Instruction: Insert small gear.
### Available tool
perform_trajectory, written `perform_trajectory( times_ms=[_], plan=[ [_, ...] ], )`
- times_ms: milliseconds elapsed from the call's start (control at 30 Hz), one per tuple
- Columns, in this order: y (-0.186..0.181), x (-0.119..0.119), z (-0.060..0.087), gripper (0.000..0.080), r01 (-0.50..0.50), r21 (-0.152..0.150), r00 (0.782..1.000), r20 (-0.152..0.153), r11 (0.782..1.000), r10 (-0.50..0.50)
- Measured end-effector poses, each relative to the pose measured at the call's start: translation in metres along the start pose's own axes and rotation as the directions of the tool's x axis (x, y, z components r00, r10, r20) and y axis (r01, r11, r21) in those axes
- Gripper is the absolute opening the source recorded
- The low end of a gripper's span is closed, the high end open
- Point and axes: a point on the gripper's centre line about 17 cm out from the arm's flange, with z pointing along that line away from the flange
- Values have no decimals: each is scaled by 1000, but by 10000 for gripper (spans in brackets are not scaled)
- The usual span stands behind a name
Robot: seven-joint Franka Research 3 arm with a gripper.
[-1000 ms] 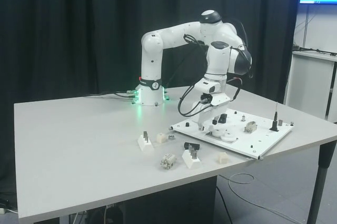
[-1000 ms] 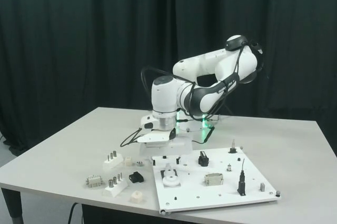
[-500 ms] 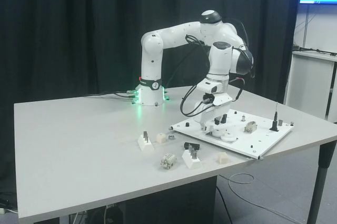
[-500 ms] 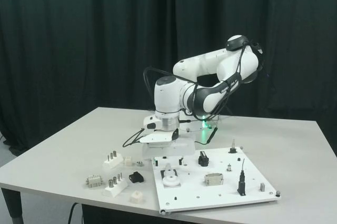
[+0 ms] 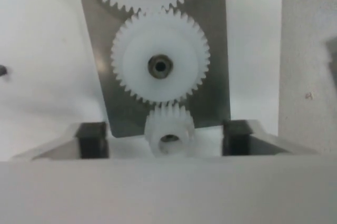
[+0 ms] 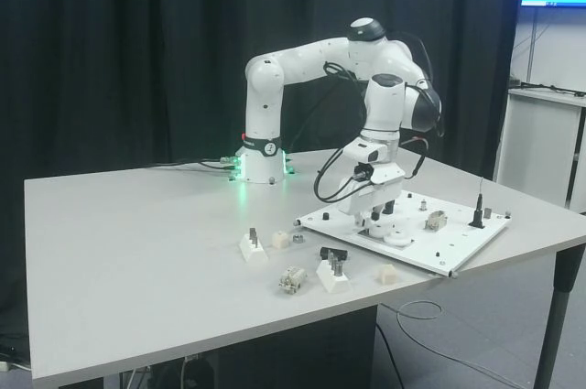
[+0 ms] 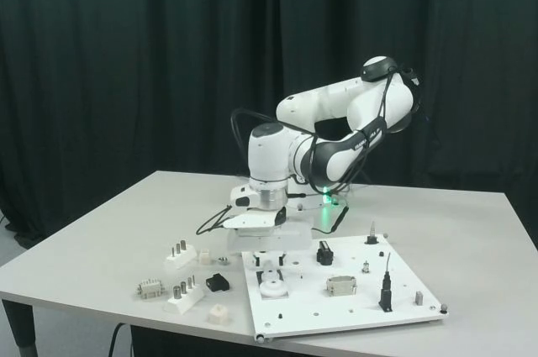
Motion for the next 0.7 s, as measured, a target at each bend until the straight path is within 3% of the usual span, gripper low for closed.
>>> perform_trajectory(
  times_ms=[167,200,333,367,700],
  plan=[
    [0,0,0,498,-2,-2,1000,-1,1000,2],
    [0,0,0,292,-2,-3,1000,-1,1000,2],
    [2,1,-1,292,-2,-7,1000,-5,1000,2],
    [2,1,-1,181,-2,-7,1000,-5,1000,2],
    [2,1,-1,181,2,-9,1000,-5,1000,-2]
  ],
)
